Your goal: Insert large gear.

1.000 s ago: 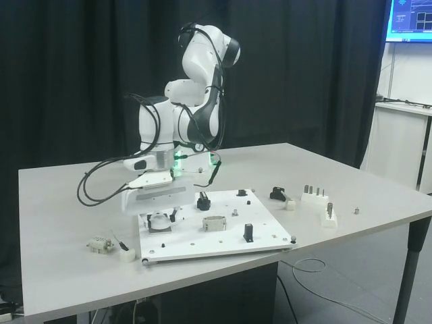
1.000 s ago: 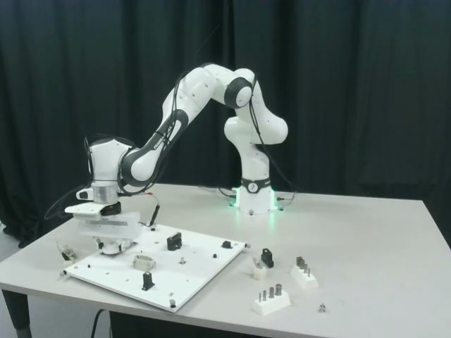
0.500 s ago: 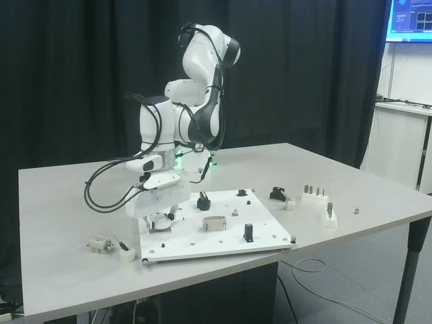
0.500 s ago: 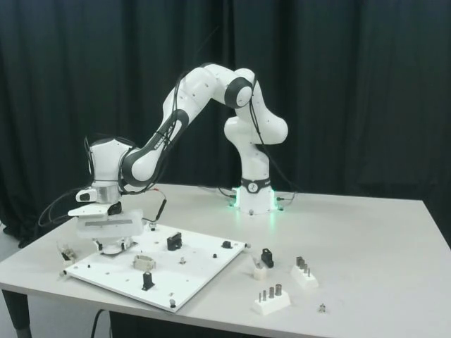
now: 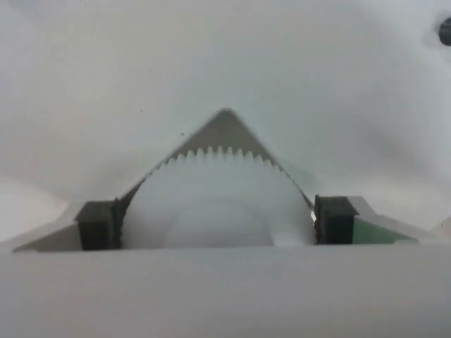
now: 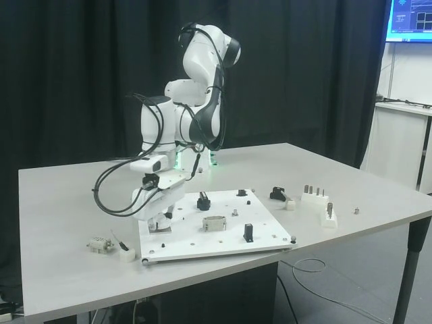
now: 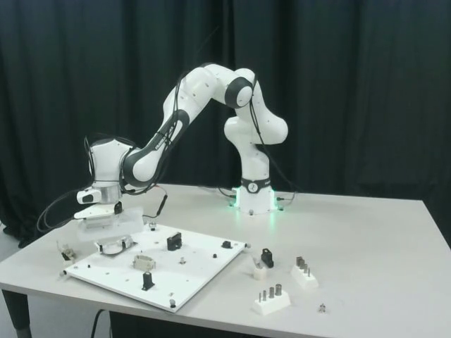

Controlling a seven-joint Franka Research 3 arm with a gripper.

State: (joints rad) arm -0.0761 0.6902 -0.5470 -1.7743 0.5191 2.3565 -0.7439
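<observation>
Gripping the large gear [image 5: 218,197], the jaws are holding it low over the white board [image 6: 223,239], insertion seemingly unfinished.

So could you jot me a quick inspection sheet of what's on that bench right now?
Surface: grey table carrying a white assembly board.
Job's things: white large gear between the black fingertips, low over the board's corner.
Clutter: small fixtures off the board, such as a white peg block.
Hand: hand shut on the gear.
Cables: black cables looping from the wrist.
Surroundings: black curtain; monitor in the corner.
</observation>
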